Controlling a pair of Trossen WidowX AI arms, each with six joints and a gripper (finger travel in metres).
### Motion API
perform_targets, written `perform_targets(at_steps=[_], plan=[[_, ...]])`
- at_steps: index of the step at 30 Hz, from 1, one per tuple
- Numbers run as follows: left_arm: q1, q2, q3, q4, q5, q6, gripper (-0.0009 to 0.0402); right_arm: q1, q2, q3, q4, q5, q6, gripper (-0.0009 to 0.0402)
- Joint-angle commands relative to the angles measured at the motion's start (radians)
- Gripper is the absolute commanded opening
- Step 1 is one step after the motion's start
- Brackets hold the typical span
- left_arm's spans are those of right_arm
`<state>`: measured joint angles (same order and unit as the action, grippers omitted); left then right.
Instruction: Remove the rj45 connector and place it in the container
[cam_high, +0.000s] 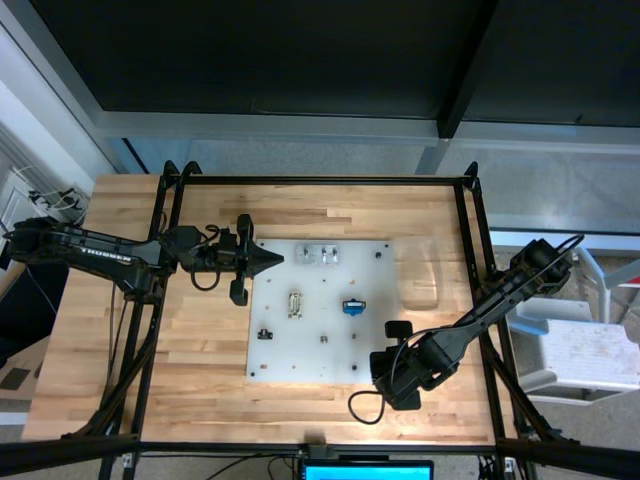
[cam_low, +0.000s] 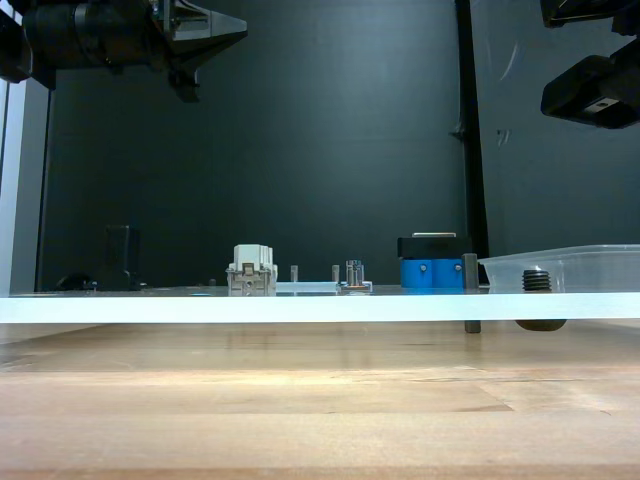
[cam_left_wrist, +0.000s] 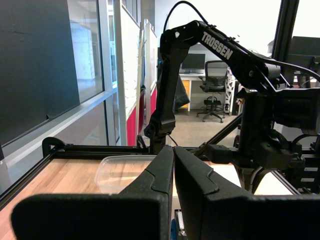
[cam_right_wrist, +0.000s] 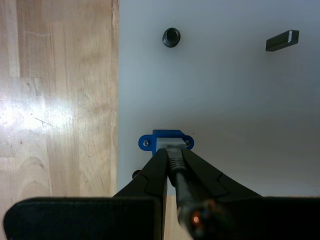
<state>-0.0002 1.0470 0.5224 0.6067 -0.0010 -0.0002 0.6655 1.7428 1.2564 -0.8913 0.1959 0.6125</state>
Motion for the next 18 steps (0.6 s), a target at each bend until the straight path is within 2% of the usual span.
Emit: perform_targets(at_steps=[1,4,6,18], plan=[[0.0,0.0,0.0,0.0,0.0,0.0,0.0001,0.0,0.0,0.001,-0.004,0.004,0.0,0.0004],[0.0,0.0,0.0,0.0,0.0,0.0,0.0001,0.0,0.0,0.001,-0.004,0.007,-0.001,-0.0001],[0.0,0.0,0.0,0.0,0.0,0.0,0.0001,0.0,0.0,0.001,-0.005,0.022,-0.001,0.0],[0.0,0.0,0.0,0.0,0.0,0.0,0.0001,0.0,-0.028,0.032,-0.049,0.019,-0.01,0.0]])
